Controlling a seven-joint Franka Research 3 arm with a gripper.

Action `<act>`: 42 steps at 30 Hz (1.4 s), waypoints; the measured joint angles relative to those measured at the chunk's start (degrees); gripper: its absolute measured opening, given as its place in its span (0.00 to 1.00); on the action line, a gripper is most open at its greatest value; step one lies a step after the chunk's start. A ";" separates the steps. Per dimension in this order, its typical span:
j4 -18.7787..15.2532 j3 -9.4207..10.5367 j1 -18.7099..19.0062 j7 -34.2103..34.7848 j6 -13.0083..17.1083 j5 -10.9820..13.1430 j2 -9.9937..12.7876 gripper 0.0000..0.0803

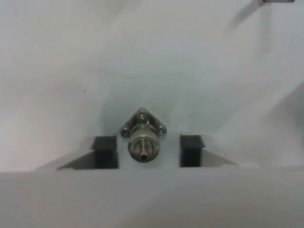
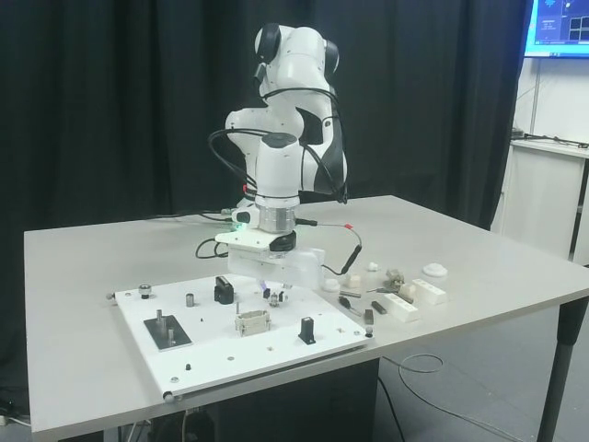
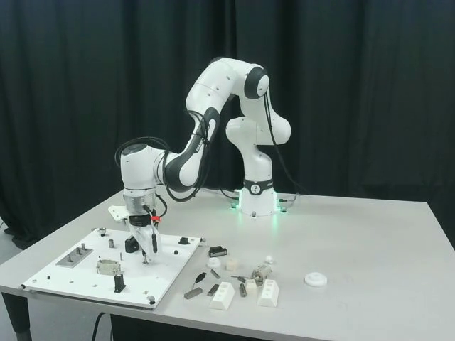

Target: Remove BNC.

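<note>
The gripper [image 1: 148, 151] is spread, its black fingertips [image 1: 105, 151] flanking but not touching the BNC connector [image 1: 143, 137] mounted on the white board [image 2: 230, 345]; no legible writing appears on these parts.

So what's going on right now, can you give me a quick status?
End effector open, fingers either side of BNC. BNC on white board, not gripped. Nothing in the way.

Robotics lab: black curtains [image 3: 355, 85] all round, grey desk [image 3: 370, 241], white arm [image 3: 213, 106] bolted on it, white test board [image 2: 239, 331] with connectors, wall monitor [image 2: 560, 28].
</note>
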 joint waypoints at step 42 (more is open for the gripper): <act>0.01 0.00 0.08 -23.12 0.45 -0.53 0.08 0.15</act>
